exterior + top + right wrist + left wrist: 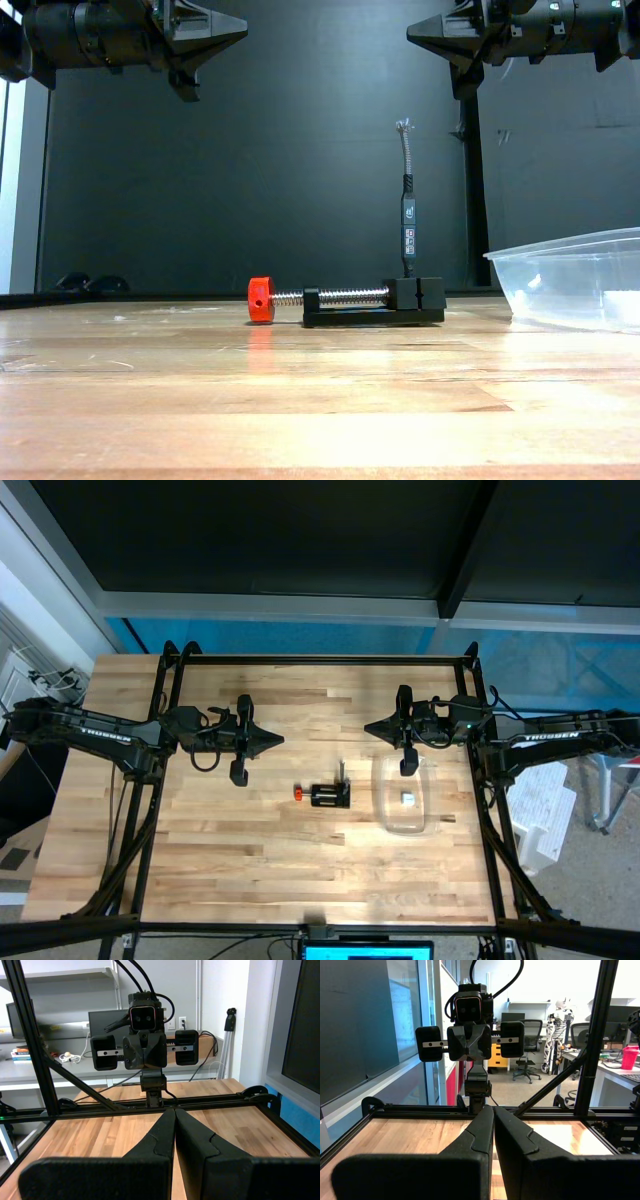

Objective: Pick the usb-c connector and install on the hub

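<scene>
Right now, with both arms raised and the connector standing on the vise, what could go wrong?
1. The connector stands upright on the vise with nothing holding it; how deep it sits is not visible, so it may be only partly seated.
2. Its braided cable rises free above it and might lever it sideways.
3. The left gripper and right gripper, both shut, hang high above the table; a low pass could catch that cable.
</scene>
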`<state>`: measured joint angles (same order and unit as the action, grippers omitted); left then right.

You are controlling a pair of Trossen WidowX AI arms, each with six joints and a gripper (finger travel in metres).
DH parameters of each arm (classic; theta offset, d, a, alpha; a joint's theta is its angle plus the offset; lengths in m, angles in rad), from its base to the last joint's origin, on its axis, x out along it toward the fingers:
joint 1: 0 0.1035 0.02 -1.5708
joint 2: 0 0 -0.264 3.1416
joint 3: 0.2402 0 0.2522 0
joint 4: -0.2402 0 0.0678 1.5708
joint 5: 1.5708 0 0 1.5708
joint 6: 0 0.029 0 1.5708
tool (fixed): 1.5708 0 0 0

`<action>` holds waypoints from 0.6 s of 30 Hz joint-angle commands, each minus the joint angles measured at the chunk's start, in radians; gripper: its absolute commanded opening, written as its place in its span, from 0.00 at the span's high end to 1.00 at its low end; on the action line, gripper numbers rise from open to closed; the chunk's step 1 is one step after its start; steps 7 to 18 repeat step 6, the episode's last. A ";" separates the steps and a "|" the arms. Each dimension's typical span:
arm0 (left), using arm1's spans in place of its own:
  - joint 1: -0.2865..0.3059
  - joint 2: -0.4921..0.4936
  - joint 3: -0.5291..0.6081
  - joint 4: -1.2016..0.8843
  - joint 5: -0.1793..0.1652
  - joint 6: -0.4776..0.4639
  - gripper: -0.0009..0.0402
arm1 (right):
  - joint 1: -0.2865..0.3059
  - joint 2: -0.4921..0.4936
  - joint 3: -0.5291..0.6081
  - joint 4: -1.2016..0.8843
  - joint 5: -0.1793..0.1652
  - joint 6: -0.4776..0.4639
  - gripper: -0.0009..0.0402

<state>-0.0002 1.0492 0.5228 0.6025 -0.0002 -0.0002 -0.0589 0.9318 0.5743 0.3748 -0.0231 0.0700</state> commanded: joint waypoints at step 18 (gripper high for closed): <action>0.000 0.000 0.000 0.000 0.000 0.000 0.98 | 0.000 0.000 0.000 -0.029 0.000 0.000 0.98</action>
